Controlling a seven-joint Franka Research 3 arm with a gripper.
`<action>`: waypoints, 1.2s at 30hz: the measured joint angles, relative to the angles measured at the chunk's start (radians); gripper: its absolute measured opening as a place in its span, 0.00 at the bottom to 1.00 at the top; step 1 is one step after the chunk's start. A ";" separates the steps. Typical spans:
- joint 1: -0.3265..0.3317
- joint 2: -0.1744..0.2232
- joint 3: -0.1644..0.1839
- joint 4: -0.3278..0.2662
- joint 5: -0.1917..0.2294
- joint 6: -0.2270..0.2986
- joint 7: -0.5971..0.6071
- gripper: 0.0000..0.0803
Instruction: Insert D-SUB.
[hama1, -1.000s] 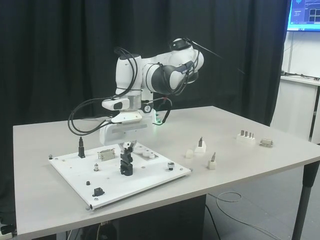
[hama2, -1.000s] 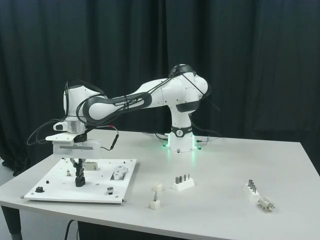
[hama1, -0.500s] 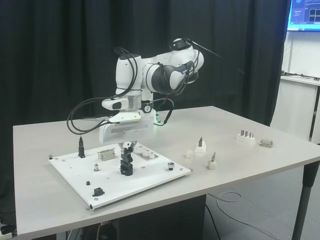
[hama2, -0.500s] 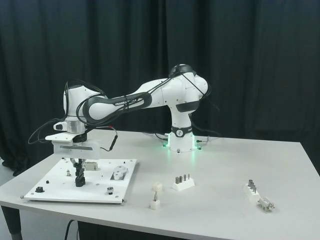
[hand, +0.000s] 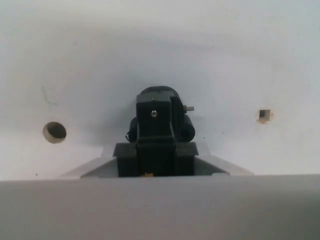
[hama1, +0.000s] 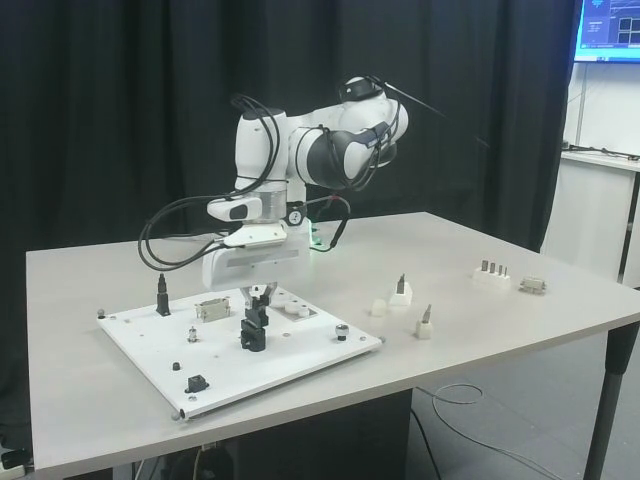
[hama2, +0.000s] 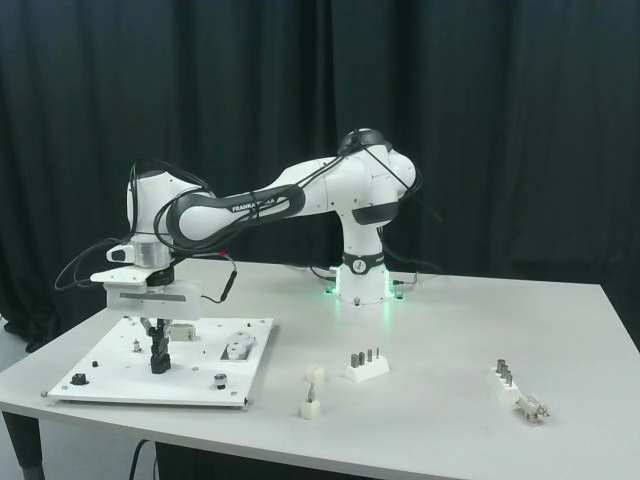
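Note:
My gripper (hama1: 258, 297) hangs low over the white board (hama1: 300, 352), right above an upright black plug (hama1: 252, 332) standing in it. In the wrist view the black fingers (hand: 126, 159) stand open, one on each side of the plug (hand: 156, 114); the gripper (hand: 156, 161) is a little higher than the plug's top. A grey D-SUB connector (hama1: 531, 285) lies on the table far to the right, well away from the arm, also seen as the connector (hama2: 531, 408). A grey D-SUB socket (hama1: 210, 309) sits on the board behind the gripper (hama2: 155, 325).
The board (hama2: 120, 388) also carries a black post (hama1: 162, 298), a low black part (hama1: 197, 381) and a white fixture (hama2: 238, 346). On the table stand two small white blocks (hama1: 400, 292) (hama1: 425, 325) and white pin holders (hama1: 491, 273) (hama2: 366, 367). The arm's base (hama2: 362, 282) stands behind.
The gripper has risen slightly and shifted a little to the right. The black plug stays in its place on the board.

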 joint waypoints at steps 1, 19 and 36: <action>-0.001 0.000 0.000 0.001 0.000 0.000 -0.003 0.18; -0.020 0.003 0.003 0.018 -0.002 0.002 -0.014 0.18; -0.021 0.002 -0.001 0.018 -0.002 -0.023 -0.008 0.18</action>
